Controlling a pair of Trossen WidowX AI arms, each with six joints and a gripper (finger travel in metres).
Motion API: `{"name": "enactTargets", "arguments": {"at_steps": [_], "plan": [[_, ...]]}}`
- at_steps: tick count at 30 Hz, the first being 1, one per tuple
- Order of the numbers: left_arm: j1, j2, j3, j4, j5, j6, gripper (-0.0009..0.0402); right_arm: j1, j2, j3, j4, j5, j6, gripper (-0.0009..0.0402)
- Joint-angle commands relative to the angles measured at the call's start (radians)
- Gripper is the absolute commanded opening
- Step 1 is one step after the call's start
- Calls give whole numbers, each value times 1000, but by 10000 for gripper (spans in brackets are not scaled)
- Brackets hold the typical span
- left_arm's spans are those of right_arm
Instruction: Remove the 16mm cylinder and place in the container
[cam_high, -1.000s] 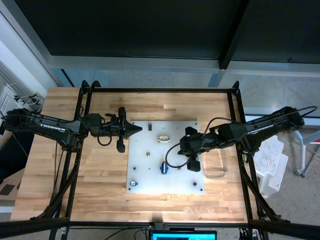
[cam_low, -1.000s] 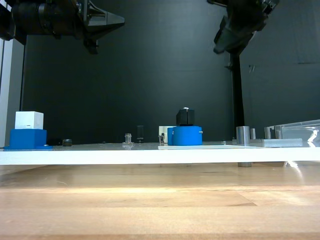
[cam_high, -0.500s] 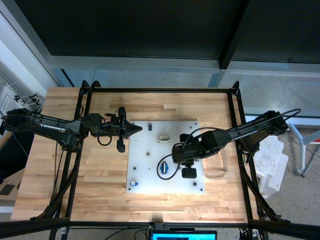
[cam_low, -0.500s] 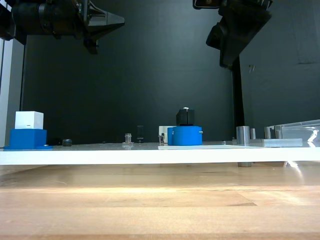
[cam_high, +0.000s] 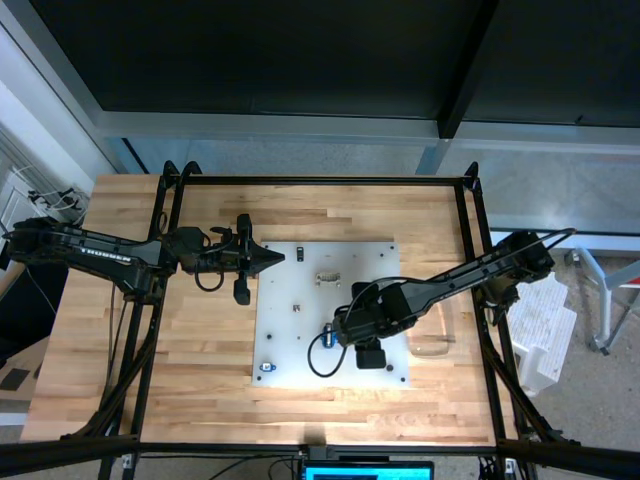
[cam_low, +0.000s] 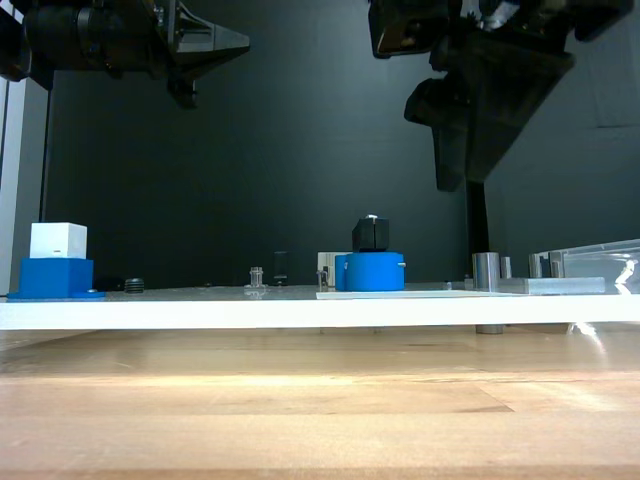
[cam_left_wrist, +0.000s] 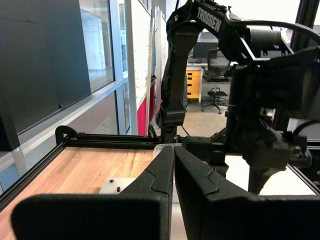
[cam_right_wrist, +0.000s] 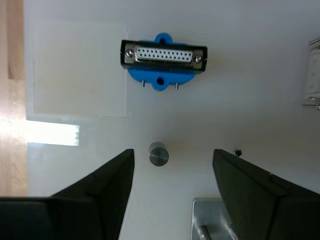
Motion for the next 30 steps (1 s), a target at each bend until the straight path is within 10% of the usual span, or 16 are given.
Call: {"name": "enactTargets", "arguments": {"at_steps": [1,30], "plan": [[0,0,0,0,0,0,0,2,16,-3,0,15,-2,240],[0,0,0,0,0,0,0,23,66,-110,108,5,-2,231]]}}
